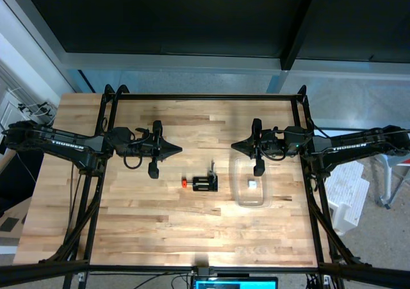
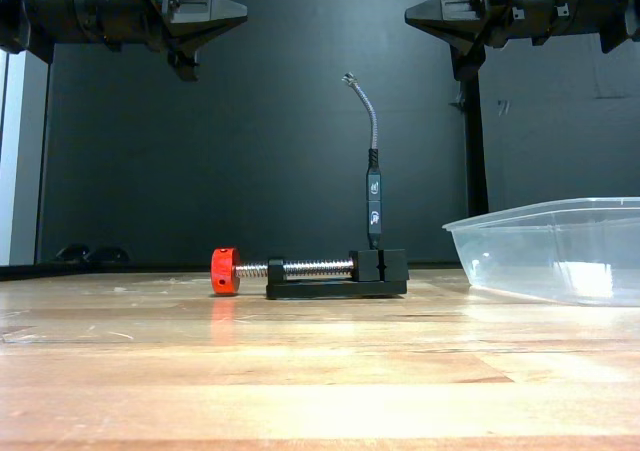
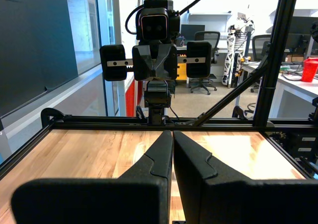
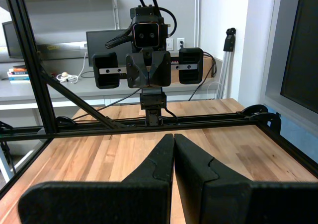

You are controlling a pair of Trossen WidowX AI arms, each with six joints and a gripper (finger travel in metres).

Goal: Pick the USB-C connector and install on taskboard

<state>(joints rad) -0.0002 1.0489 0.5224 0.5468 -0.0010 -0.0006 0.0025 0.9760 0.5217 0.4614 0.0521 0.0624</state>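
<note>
Black, the connector (image 2: 373, 196) stands upright on the vise (image 2: 335, 271) with nothing holding it, and its grey braided cable (image 2: 370, 121) curves up above it. The vise's red knob (image 2: 225, 271) points away from the clear tray (image 2: 560, 251), which holds the white block (image 1: 252, 184). My right gripper (image 4: 173, 136) hangs high over the tray's far end, fingers pressed together on nothing. My left gripper (image 3: 172, 133) is also closed and empty, high over the table (image 2: 300, 371).

The high view looks down and away from above the near edge of the table (image 1: 160, 225), covering its whole top. The low view sits level at that edge, close to the vise (image 2: 380, 269) and tray (image 2: 560, 251), which both views share. The wrist views face across the table: the left claw (image 3: 172, 133), raised at left, and the right claw (image 4: 174, 135), raised at right, each look at the opposite arm.
</note>
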